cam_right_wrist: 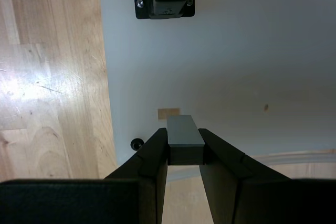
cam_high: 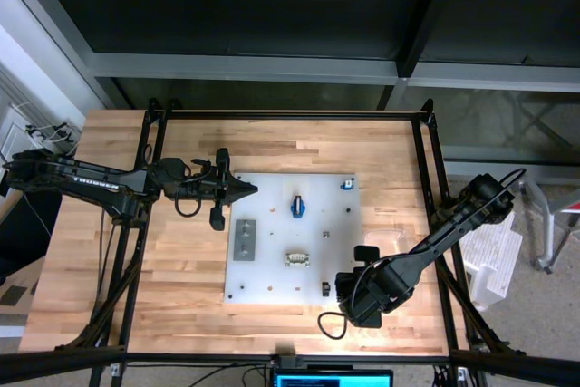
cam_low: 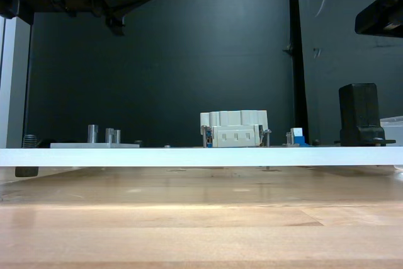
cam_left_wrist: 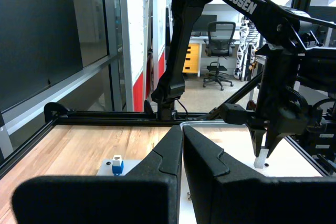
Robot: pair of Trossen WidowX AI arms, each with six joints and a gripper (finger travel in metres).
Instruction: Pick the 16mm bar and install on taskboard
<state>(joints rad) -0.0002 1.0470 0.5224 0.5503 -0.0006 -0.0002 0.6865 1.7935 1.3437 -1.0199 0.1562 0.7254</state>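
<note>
Right, the right claw (cam_right_wrist: pixel 182 135) is clamped on the 16mm bar (cam_right_wrist: pixel 185 139), with one black finger pressed to each side. The bar fills the gap between them. It is a short grey stub with squared edges. Its flat upper face is pale grey and the end face nearest the claw's body is darker. Its far end sits about level with the fingertips. Under the claw lies the white taskboard (cam_right_wrist: pixel 236 66), close to the board's edge, and the wooden table (cam_right_wrist: pixel 52 77) runs alongside. Just past the bar's far end is a small tan patch (cam_right_wrist: pixel 168 113). A black screw head (cam_right_wrist: pixel 137 143) sits just beside one finger. Well ahead of the fingertips is a black socket (cam_right_wrist: pixel 164 1). Over at the other side, the left claw (cam_high: pixel 246 189) has its fingers pressed together with nothing between them. It hangs high above the board's far left edge, well apart from the right claw.
</note>
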